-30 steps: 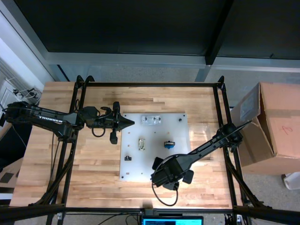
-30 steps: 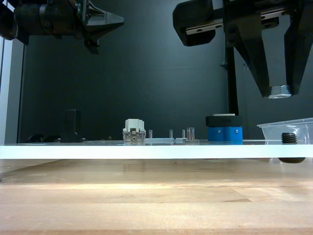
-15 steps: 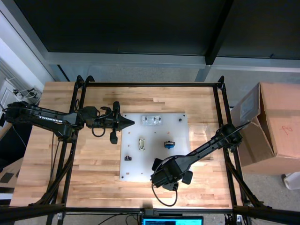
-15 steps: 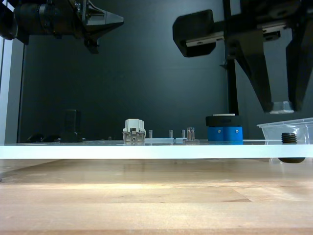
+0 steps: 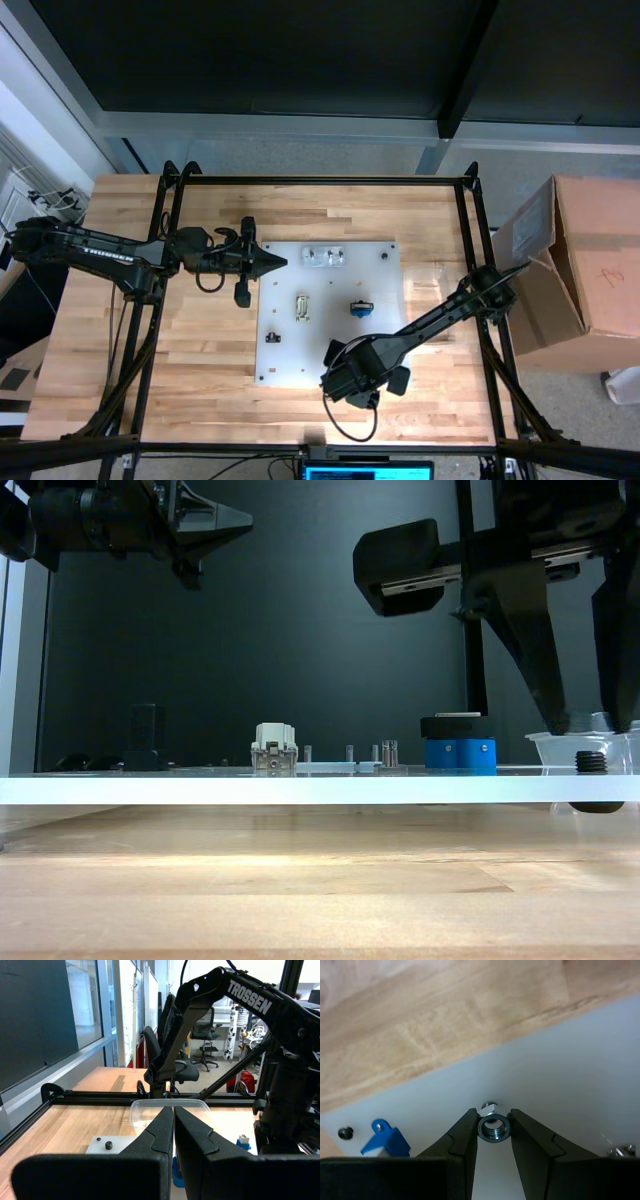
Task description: Pick the M12 nut and place it on its threads and fasten
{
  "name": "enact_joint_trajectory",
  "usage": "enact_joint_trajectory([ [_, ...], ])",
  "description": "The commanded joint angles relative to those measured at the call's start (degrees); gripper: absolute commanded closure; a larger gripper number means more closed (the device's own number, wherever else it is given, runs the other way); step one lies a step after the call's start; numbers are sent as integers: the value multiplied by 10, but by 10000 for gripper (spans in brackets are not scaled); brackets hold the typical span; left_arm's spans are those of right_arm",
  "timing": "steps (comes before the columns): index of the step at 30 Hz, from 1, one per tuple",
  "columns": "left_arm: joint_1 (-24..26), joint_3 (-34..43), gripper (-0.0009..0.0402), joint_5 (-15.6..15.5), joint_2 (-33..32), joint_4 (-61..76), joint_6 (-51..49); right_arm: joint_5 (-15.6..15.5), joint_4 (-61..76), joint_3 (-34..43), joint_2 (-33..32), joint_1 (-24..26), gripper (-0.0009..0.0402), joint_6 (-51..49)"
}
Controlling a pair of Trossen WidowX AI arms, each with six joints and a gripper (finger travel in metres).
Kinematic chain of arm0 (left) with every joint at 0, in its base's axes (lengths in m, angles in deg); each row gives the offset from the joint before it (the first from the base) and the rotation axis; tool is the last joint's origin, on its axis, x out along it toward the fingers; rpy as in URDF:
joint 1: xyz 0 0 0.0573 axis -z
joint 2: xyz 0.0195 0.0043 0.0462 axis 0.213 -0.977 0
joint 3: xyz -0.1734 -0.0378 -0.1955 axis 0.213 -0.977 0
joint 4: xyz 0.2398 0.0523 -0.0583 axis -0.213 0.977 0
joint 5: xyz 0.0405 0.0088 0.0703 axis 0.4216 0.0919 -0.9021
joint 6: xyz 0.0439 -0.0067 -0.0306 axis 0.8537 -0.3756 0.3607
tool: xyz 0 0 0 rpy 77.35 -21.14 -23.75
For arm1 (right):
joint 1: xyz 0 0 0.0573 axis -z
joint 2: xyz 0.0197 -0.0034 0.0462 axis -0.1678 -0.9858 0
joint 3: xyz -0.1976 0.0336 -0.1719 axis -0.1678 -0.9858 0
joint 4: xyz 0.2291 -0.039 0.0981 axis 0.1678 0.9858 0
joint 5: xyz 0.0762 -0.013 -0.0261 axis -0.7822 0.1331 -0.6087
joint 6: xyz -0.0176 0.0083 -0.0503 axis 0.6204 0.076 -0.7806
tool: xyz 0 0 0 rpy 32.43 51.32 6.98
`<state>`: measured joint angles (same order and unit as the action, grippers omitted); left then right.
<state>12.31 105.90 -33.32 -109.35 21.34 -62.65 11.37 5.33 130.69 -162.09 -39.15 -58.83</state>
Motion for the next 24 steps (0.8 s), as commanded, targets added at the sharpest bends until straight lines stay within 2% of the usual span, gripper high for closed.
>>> enact_joint_trajectory([
  [1,0,0,393,0,0,0,0,-1,1,-1,1,0,371,-1],
  [24,0,0,393,0,0,0,0,-2,-19,-20,-7,7,371,-3],
])
